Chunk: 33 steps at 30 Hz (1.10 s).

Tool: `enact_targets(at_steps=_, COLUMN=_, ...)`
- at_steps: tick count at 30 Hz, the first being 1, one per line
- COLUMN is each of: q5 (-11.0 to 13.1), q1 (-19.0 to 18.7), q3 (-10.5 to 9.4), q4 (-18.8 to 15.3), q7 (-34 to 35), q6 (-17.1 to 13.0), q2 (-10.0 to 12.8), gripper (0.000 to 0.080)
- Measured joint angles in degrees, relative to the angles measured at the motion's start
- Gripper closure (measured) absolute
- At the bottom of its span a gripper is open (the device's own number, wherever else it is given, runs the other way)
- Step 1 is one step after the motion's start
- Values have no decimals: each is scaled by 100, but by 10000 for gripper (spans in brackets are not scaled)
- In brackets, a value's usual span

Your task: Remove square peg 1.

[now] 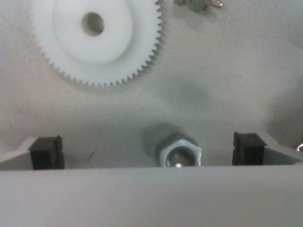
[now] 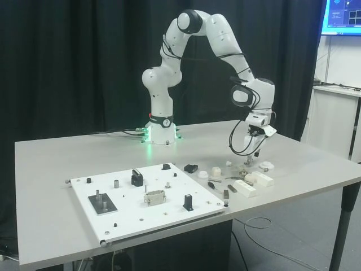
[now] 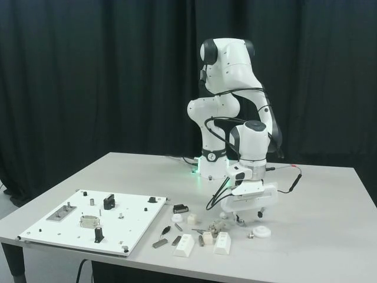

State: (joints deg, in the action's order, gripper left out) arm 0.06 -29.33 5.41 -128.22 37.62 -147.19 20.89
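My gripper (image 1: 147, 151) is open, and its black fingertips (image 1: 47, 152) hang just above the grey table. On the table between them, nearer one finger, lies a grey hex nut (image 1: 179, 152). A white gear (image 1: 97, 40) lies a little further on. In the first room view the gripper (image 2: 251, 153) hovers low over loose parts at the table's right, far from the white board (image 2: 146, 217). The board holds several pegs and fittings, among them a grey plate with upright pegs (image 2: 102, 202) and a black block (image 2: 188, 202). Nothing is held.
Loose parts lie around the gripper: the white gear (image 2: 266, 167), two white blocks (image 2: 251, 184), a black part (image 2: 191, 168) and small metal pieces (image 2: 214, 182). The arm's base (image 2: 159, 129) stands at the back with a green light. The board (image 3: 35, 233) is at the front left.
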Motion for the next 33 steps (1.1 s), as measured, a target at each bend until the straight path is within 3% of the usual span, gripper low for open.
enact_targets(at_steps=33, q5=0, q1=102, q3=0, q4=148, q7=-6, q6=150, q2=-53, gripper=3)
